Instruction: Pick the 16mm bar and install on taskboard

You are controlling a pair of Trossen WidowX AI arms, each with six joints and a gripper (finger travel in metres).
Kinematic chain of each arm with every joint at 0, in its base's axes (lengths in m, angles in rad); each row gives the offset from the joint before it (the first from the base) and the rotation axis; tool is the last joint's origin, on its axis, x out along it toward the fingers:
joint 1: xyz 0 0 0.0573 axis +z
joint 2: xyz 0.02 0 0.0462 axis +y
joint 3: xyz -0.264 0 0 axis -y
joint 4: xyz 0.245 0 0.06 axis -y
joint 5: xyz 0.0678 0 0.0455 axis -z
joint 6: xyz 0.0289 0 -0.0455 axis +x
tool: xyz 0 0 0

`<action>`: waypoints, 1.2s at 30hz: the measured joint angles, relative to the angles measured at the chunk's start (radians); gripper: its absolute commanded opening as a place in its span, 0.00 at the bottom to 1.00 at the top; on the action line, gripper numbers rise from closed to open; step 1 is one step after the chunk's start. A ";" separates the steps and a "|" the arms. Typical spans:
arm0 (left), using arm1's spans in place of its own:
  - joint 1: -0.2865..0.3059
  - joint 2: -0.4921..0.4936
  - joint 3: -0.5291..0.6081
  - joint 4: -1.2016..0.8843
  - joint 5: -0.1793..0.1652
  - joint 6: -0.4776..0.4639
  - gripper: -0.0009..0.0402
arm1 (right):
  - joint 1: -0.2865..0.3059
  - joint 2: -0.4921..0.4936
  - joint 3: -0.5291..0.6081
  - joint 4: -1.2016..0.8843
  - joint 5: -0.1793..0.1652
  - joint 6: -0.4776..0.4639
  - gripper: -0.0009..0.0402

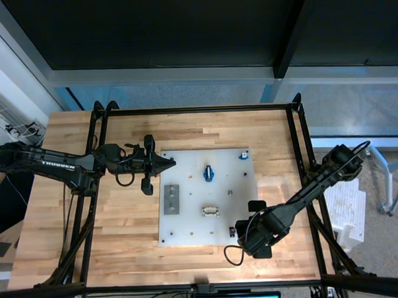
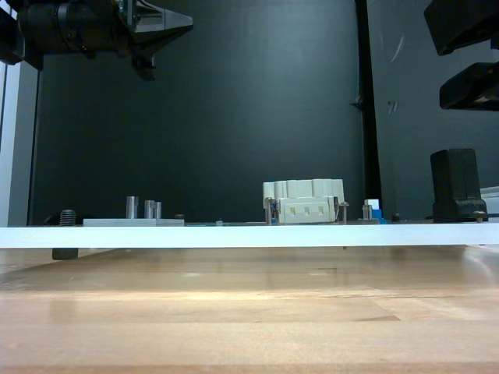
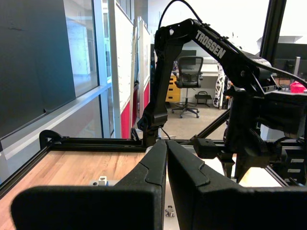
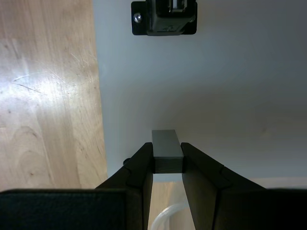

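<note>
Right gripper (image 4: pixel 167 160), above the near right corner of the taskboard (image 4: pixel 225 86), clamps the 16mm bar (image 4: pixel 167 152) between its jaws, while the left gripper (image 1: pixel 163 162) hangs closed over the taskboard's left edge; we would keep the bar square and centre it over its hole before lowering.

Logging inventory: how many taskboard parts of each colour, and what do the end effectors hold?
Grey block: 1
Blue knob, blue tab: 2
Beige connector: 1
Black block: 1
Total: 5
Left end effector, over the taskboard's far left corner: shut, empty.
Right end effector, over its near right corner: grips the 16mm bar.
</note>
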 measured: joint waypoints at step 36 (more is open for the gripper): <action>0.000 0.000 0.000 0.000 0.000 0.000 0.02 | 0.000 0.014 -0.002 0.014 -0.001 0.005 0.38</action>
